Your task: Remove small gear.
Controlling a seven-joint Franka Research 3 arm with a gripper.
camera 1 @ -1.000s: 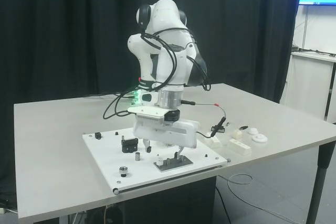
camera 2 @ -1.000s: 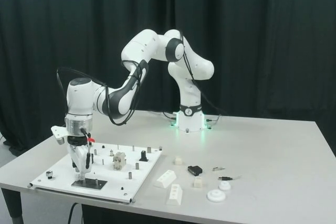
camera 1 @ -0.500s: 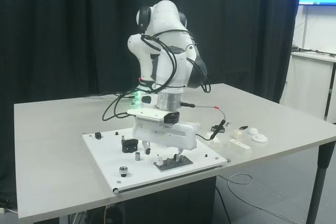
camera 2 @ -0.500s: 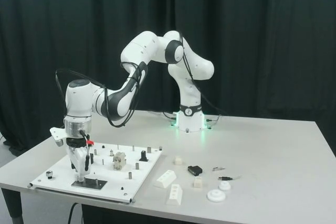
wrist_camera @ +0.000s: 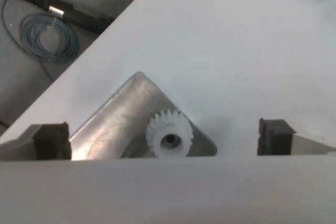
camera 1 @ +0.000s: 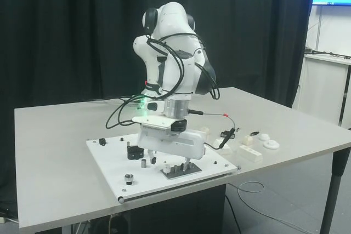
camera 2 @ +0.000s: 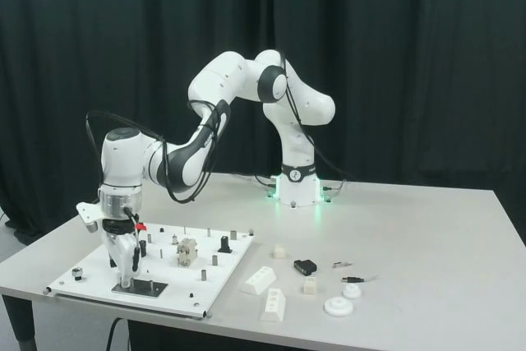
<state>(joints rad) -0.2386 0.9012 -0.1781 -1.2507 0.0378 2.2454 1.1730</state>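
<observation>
The small white gear [wrist_camera: 169, 134] is sitting on the grey metal plate [wrist_camera: 118, 121] on the white board [camera 1: 109, 160], and the two black fingers [wrist_camera: 273, 136] are hanging spread wide apart, one on each side, grasping nothing.

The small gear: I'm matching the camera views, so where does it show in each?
Wrist view: small gear on the grey metal plate, between the open fingers.
First room view: not discernible; plate under the gripper.
Second room view: hidden; plate.
Shared landmark: the plate.

Matt white plastic small gear [wrist_camera: 169, 134] on brushed, faintly glossy metal plate [wrist_camera: 118, 121].
</observation>
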